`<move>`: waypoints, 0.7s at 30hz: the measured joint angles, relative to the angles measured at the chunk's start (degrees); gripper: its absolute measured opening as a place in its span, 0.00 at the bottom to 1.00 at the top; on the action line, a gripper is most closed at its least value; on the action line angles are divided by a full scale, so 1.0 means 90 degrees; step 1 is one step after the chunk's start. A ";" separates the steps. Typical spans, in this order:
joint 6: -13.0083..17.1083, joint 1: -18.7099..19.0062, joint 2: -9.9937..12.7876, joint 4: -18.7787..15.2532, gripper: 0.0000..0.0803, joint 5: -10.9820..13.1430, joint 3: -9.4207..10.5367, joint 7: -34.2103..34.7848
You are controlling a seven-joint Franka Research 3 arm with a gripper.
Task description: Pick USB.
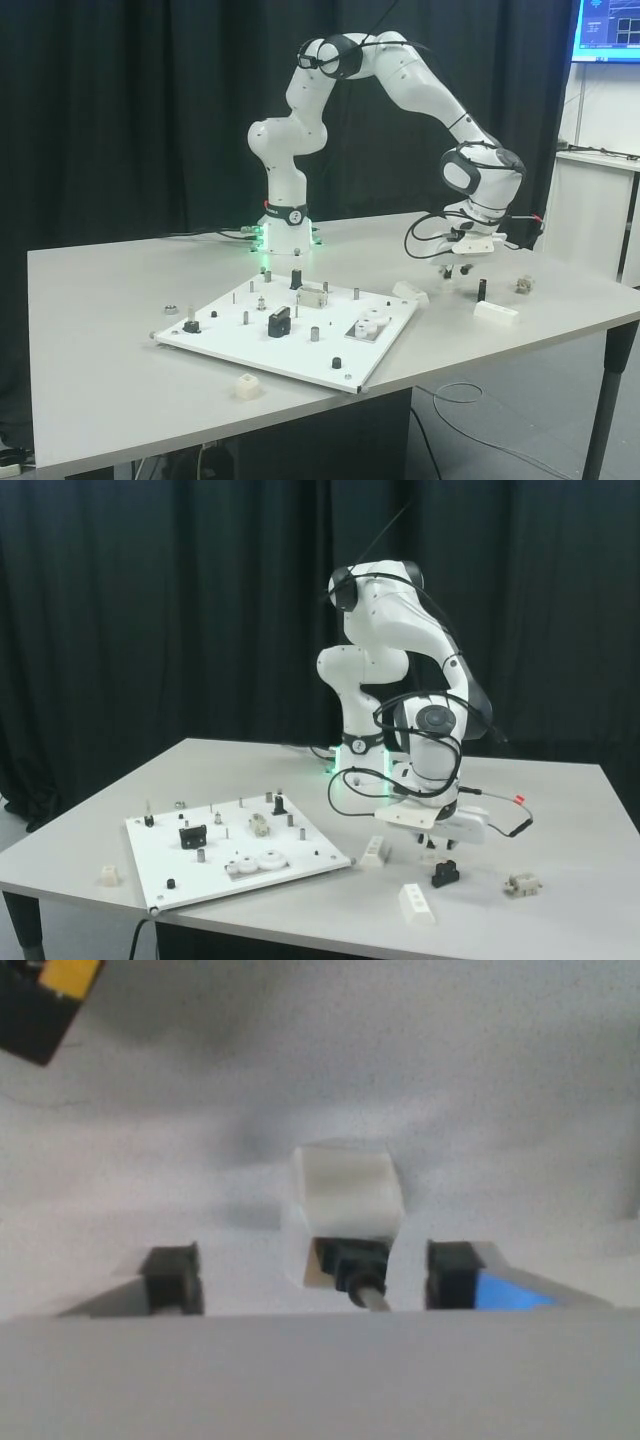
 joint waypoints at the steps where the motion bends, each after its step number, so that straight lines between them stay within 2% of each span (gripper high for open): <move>1: 0.0001 0.0000 0.0000 0.0000 0.64 -0.0001 -0.0001 0.0005; 5: 0.0002 0.0000 0.0000 0.0000 0.64 -0.0008 -0.0010 0.0027; 6: 0.0002 0.0000 0.0001 0.0000 0.42 -0.0010 -0.0013 0.0038; 10: 0.0002 0.0004 0.0002 0.0000 0.42 -0.0026 -0.0031 0.0104; 11: 0.0002 0.0008 0.0002 0.0000 0.21 -0.0028 -0.0038 0.0109; 18: 0.0001 0.0053 0.0001 0.0010 0.21 -0.0031 -0.0094 0.0125; 19: 0.0001 0.0057 0.0001 0.0013 0.11 -0.0032 -0.0099 0.0125; 21: 0.0001 0.0059 0.0001 0.0018 0.11 -0.0038 -0.0107 0.0125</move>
